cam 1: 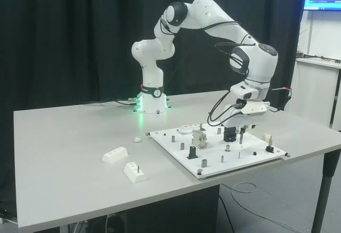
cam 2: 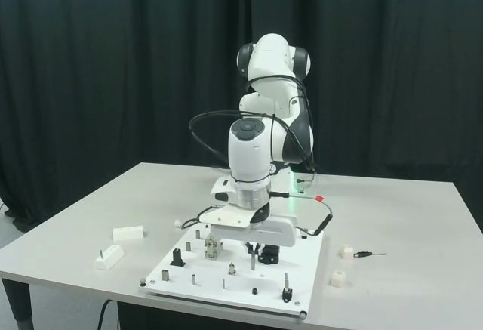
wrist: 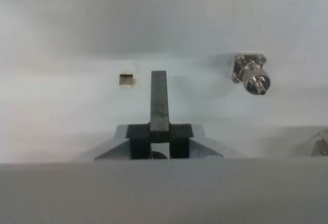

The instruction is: Insert square peg 2.

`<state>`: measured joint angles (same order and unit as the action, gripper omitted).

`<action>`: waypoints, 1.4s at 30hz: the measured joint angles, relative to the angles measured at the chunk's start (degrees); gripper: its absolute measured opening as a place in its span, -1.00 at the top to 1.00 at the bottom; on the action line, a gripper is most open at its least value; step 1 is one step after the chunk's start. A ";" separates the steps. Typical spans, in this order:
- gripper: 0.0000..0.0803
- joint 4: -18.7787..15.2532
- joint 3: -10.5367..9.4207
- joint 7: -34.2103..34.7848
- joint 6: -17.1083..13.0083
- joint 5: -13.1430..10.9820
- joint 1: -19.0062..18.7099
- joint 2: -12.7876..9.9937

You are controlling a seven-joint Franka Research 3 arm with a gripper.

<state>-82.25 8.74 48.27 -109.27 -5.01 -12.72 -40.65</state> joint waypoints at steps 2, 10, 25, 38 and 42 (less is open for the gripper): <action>0.82 -0.04 -0.04 0.00 -0.02 -0.07 0.00 0.00; 0.82 -0.29 -0.35 -0.27 -0.02 -0.32 -0.04 0.00; 0.82 -1.65 -1.02 -0.39 -1.25 -0.33 -0.09 0.00; 0.82 -2.55 -1.09 -0.39 -2.04 -0.33 -0.11 0.01; 0.82 -2.68 -1.21 -0.39 -2.08 -0.33 -0.11 0.01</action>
<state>-84.93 7.53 47.89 -111.35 -5.34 -12.83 -40.65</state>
